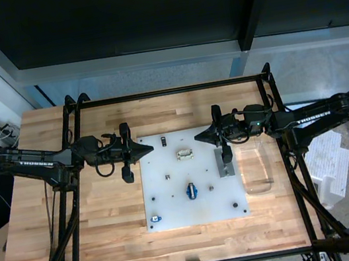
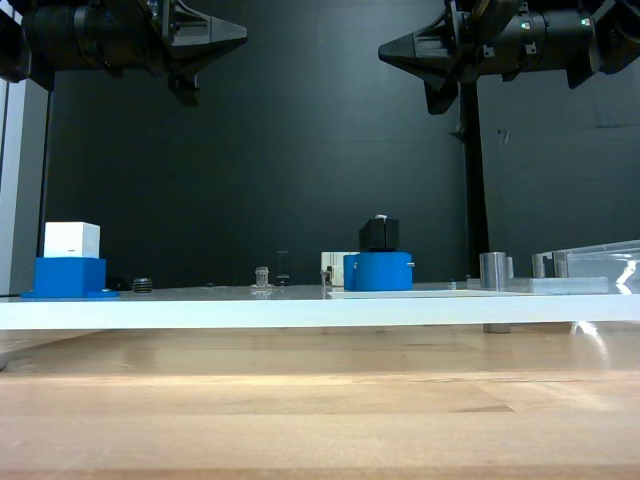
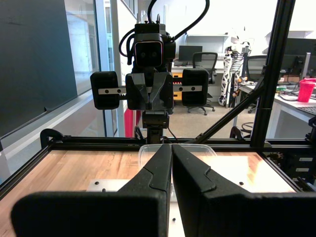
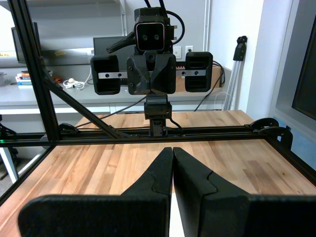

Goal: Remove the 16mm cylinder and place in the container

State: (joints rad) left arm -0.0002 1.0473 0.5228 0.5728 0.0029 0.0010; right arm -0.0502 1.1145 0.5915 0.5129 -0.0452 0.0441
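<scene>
The right gripper (image 1: 197, 138) hangs high above the white board (image 1: 173, 201), its two fingers pressed together into one wedge, as its own wrist view shows (image 4: 173, 149). It points level across the table toward the left gripper (image 1: 150, 146). That one faces back at the same height, its fingers likewise closed flat against each other (image 3: 171, 147), with a clear gap between the two tips. In the low view both tips, right (image 2: 385, 47) and left (image 2: 240, 35), sit well above everything on the board and touch nothing. Below the right gripper's body, on the near side, a grey block (image 1: 225, 162) lies on the board. Further toward the near edge from the right gripper's tip, the 16mm cylinder (image 1: 211, 188) stands upright in the board as a small silvery peg (image 2: 493, 270). It is just beside the blue-clipped part (image 1: 191, 191) and well apart from either gripper. Behind the right gripper's tip, under its arm, the container (image 1: 256, 167) rests on the wooden table (image 1: 98, 237) just beside the board's right edge. Its rim also shows beyond the left gripper's closed fingers (image 3: 202, 146).
</scene>
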